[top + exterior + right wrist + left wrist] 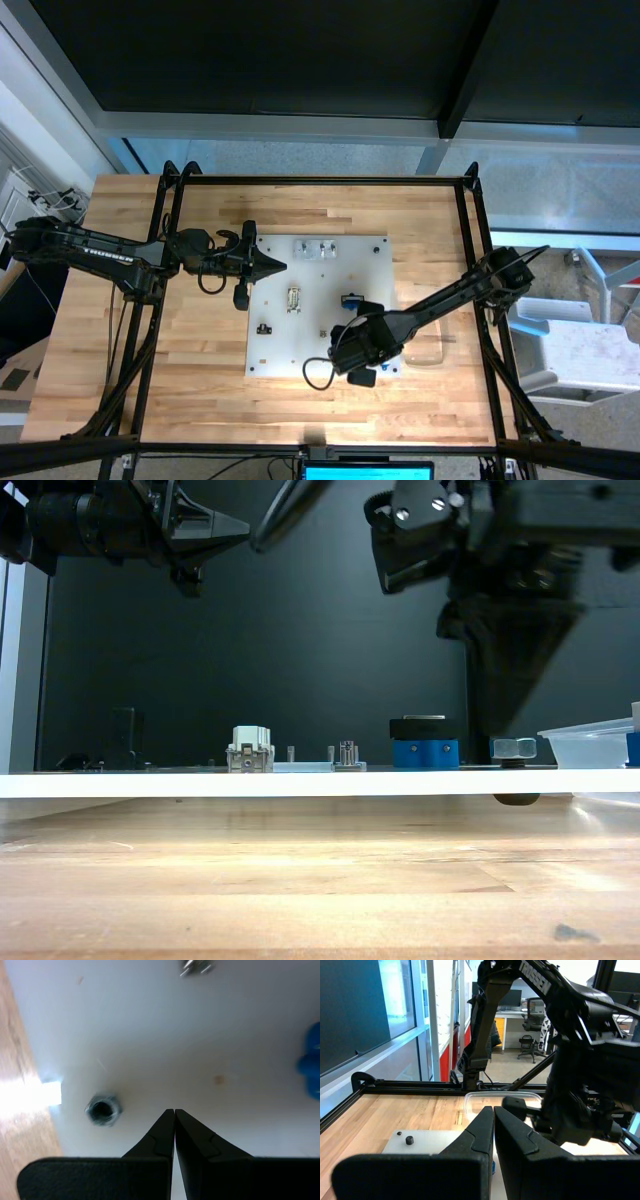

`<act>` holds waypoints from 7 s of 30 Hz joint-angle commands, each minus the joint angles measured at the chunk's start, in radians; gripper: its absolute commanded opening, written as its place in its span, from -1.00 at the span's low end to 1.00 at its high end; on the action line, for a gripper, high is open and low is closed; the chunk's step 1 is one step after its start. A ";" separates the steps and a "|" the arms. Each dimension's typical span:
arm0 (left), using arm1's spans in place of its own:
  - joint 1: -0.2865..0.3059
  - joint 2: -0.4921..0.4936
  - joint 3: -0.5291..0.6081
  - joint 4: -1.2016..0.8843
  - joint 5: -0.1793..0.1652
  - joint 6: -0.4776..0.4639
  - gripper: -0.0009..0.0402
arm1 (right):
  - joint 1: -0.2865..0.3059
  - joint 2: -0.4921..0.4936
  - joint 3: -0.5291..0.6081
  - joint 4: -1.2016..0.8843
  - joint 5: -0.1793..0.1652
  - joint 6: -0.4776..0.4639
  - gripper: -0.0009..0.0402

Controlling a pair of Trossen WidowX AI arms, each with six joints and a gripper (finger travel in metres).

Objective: Unfasten the M12 fastener and place in the container

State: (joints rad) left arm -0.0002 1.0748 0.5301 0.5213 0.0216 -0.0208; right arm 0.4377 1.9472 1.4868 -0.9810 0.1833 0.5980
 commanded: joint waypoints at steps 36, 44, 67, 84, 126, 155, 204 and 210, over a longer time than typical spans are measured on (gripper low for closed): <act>0.000 0.000 0.000 0.000 0.000 0.000 -0.96 | 0.003 0.156 0.256 -0.159 -0.148 0.548 0.24; 0.000 0.000 0.000 0.000 0.000 0.000 -0.96 | 0.003 0.183 0.248 -0.154 -0.152 0.546 0.22; 0.000 0.000 0.000 0.000 0.000 0.000 -0.96 | -0.003 0.181 0.214 -0.119 -0.158 0.520 -0.27; 0.000 0.000 0.000 0.000 0.000 0.000 -0.96 | -0.003 0.181 0.214 -0.113 -0.160 0.462 -0.85; 0.000 0.000 0.000 0.000 0.000 0.000 -0.96 | -0.007 -0.050 0.115 -0.157 -0.128 -0.418 -0.94; 0.000 0.000 0.000 0.000 0.000 0.000 -0.96 | -0.006 -0.552 -0.480 -0.130 -0.124 -0.261 -0.94; 0.000 0.000 0.000 0.000 0.000 0.000 -0.96 | 0.001 -0.610 -0.578 -0.051 -0.132 -0.221 0.15; 0.000 0.000 0.000 0.000 0.000 0.000 -0.96 | 0.001 -0.610 -0.578 -0.051 -0.132 -0.221 0.15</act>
State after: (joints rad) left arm -0.0002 1.0748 0.5301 0.5209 0.0216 -0.0208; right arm 0.4389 1.3361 0.9085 -1.0321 0.0517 0.3767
